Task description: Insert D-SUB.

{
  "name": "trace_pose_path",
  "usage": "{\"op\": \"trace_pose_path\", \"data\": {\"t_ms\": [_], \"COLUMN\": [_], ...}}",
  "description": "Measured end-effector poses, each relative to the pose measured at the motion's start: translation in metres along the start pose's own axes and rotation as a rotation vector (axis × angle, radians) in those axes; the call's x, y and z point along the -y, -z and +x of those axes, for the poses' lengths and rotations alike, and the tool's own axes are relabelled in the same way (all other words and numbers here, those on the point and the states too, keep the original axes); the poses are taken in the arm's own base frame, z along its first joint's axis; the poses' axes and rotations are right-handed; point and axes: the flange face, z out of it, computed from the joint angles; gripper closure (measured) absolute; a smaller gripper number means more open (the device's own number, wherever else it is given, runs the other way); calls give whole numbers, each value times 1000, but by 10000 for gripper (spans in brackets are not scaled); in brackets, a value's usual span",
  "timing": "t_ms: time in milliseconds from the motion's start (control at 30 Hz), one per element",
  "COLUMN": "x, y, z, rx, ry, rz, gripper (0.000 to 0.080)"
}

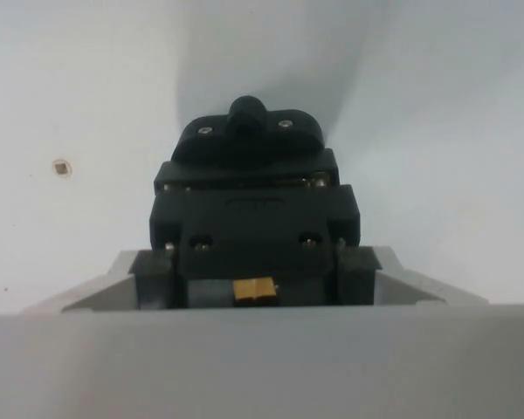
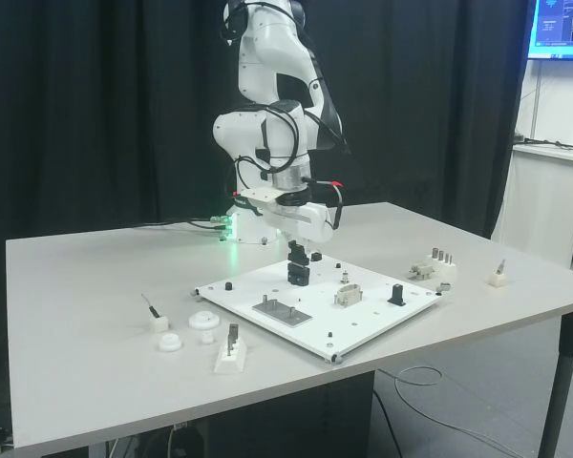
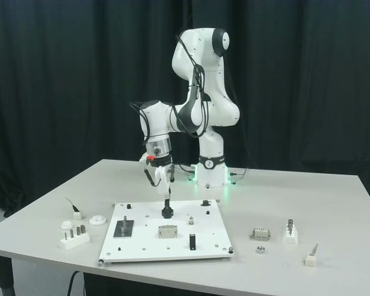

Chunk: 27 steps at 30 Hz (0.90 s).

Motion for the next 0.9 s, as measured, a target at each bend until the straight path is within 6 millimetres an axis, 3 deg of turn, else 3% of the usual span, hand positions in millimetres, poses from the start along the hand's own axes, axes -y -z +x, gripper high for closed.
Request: {"op": "trace_pose_path", "data": {"t_ms": [900], "x": [1], "y": [0], "z": [-2], "rx": [0], "ry": [6], "rz": [9], "gripper": [425]}}
